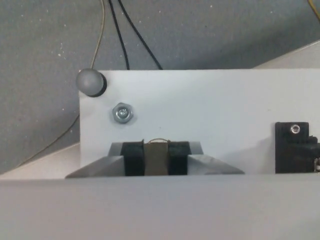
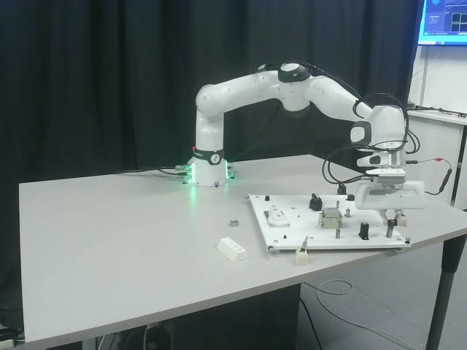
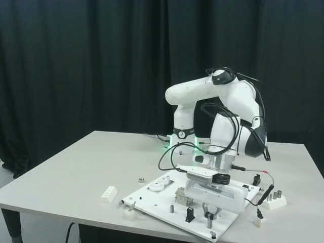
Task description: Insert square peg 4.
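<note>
In the wrist view my gripper (image 1: 156,161) is shut on a slim upright square peg (image 1: 156,155), gripped between two black pads (image 1: 132,159). Beneath it lies the white assembly board (image 1: 210,115), and I am close to one of its corners. From the first room view, the gripper (image 2: 391,217) hangs low over the board's (image 2: 260,216) near right corner, with the peg (image 2: 390,228) reaching down to the surface. The second room view has the gripper (image 3: 208,211) and peg (image 3: 208,219) at the board's (image 3: 152,206) front edge. Whether the peg's tip sits in a hole is hidden.
On the board are a black block (image 1: 295,147), a nut (image 1: 122,113), a grey round foot (image 1: 90,81) and small fixtures (image 2: 330,217). A white block (image 2: 233,249) and a small white holder (image 2: 300,255) lie on the table. A rack of several pegs (image 3: 274,198) stands beside the board.
</note>
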`<action>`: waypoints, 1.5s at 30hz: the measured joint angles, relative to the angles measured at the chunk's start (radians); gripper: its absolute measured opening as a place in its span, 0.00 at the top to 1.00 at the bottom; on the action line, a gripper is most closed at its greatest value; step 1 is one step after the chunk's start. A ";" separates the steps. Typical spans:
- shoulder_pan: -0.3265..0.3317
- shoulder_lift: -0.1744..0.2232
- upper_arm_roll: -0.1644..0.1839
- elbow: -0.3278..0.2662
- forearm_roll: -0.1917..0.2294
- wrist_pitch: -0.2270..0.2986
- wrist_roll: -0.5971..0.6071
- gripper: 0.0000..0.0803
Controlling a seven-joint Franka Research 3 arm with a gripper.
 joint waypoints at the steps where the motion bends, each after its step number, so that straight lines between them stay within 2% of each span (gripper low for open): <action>1: 0.000 0.000 0.000 -0.001 0.000 -0.003 -0.004 0.88; 27: 0.003 0.000 -0.001 -0.001 0.000 -0.004 -0.036 0.88; 35: 0.002 0.000 0.000 -0.002 0.004 -0.003 0.031 0.88; 45: 0.001 -0.001 0.001 -0.002 0.004 -0.001 0.033 0.88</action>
